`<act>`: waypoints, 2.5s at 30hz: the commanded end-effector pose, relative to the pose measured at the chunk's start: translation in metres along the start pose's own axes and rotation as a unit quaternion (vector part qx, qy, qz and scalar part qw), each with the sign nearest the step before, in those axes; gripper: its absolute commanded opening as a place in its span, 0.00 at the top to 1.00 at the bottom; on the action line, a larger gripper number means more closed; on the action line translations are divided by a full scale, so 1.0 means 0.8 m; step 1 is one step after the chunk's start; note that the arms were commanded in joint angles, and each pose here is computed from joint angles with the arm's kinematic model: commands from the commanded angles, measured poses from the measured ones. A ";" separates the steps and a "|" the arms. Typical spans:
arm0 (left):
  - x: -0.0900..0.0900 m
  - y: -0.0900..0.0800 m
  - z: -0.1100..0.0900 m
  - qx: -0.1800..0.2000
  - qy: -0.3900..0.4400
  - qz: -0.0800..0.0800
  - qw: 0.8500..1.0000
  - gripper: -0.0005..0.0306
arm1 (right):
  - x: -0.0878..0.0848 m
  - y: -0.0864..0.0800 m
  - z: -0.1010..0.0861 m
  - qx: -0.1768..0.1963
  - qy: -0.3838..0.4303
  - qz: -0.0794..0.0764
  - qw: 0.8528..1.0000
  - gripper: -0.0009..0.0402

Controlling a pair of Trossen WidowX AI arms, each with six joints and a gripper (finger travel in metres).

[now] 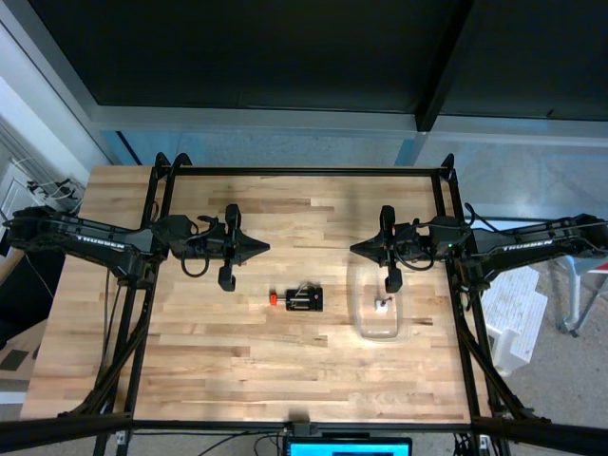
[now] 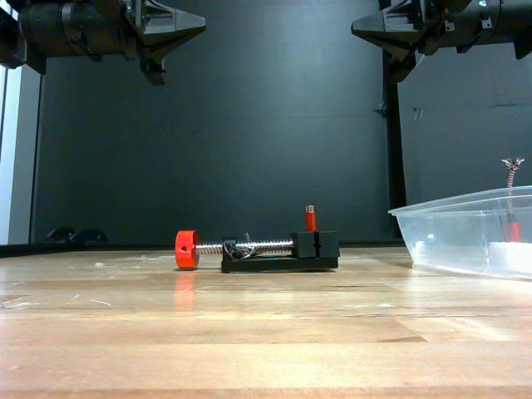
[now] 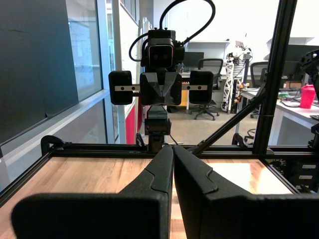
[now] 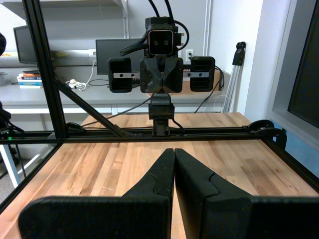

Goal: Pick the RCA connector and install on taskboard

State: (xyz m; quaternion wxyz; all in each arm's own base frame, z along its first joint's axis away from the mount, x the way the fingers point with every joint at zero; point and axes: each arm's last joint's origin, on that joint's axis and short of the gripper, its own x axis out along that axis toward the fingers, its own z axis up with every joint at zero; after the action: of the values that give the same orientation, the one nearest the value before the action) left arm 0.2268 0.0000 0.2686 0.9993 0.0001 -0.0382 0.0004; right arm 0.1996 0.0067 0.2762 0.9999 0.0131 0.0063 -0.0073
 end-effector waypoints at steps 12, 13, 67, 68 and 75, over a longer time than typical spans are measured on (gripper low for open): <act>0.000 0.000 0.000 0.000 0.000 0.000 1.000 0.98 | 0.000 0.000 0.000 0.001 -0.001 0.000 1.000 0.98; 0.000 0.000 0.000 0.000 0.000 0.000 1.000 0.98 | 0.000 0.000 0.000 0.001 0.000 0.000 1.000 0.98; 0.000 0.000 0.000 0.000 0.000 0.000 1.000 0.98 | -0.073 0.053 -0.028 0.003 0.504 0.026 0.863 0.98; 0.000 0.000 0.000 0.000 0.000 0.000 1.000 0.98 | -0.073 0.053 -0.031 0.002 0.509 0.025 0.861 0.98; 0.000 0.000 0.000 0.000 0.000 0.000 1.000 0.98 | -0.062 0.058 -0.047 -0.009 0.535 0.020 0.844 0.98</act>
State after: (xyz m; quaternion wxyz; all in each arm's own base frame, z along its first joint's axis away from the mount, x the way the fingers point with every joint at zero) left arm 0.2268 0.0000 0.2686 0.9993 0.0001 -0.0382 0.0004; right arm 0.1477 0.0541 0.2429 0.8443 0.0084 0.5354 0.0215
